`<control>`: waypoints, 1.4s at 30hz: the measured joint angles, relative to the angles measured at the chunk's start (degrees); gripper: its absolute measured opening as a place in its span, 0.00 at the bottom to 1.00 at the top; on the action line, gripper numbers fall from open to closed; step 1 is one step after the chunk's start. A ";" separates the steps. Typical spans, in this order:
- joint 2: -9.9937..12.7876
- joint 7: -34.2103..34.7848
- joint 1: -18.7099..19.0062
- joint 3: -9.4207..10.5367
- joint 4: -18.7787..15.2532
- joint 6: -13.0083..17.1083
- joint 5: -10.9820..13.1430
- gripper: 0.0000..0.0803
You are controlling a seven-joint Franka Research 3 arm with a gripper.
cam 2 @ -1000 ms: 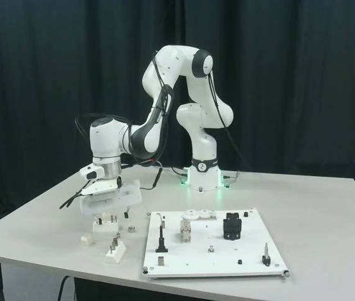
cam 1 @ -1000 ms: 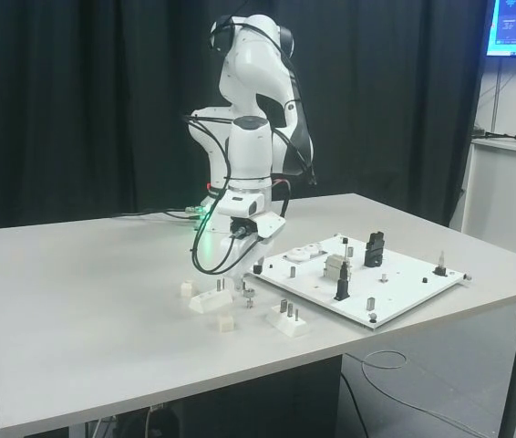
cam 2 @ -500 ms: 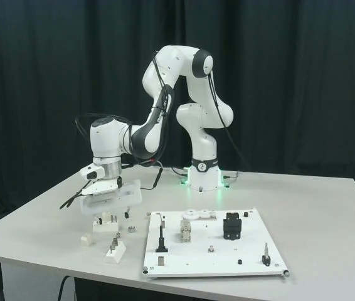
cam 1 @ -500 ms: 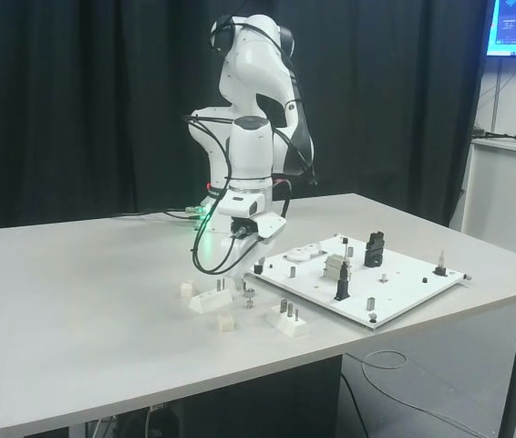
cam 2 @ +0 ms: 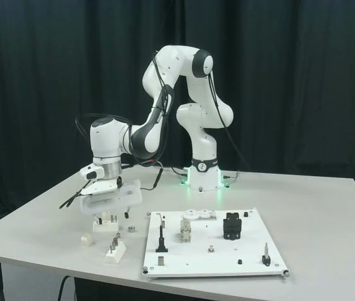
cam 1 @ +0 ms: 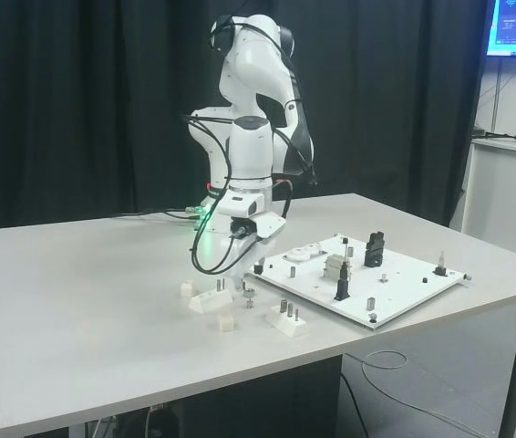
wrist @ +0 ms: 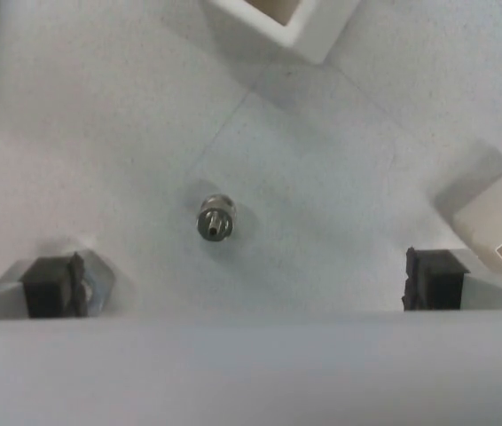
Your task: Pick BNC.
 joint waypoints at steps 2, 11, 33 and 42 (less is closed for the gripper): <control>0.00 1.05 0.00 -0.01 0.00 0.00 0.00 1.00; 0.00 15.68 0.00 -0.05 0.00 0.21 0.31 1.00; 1.16 60.01 0.57 -0.05 -0.13 3.22 2.02 1.00; 2.35 67.84 1.40 -0.06 -0.20 3.49 1.64 1.00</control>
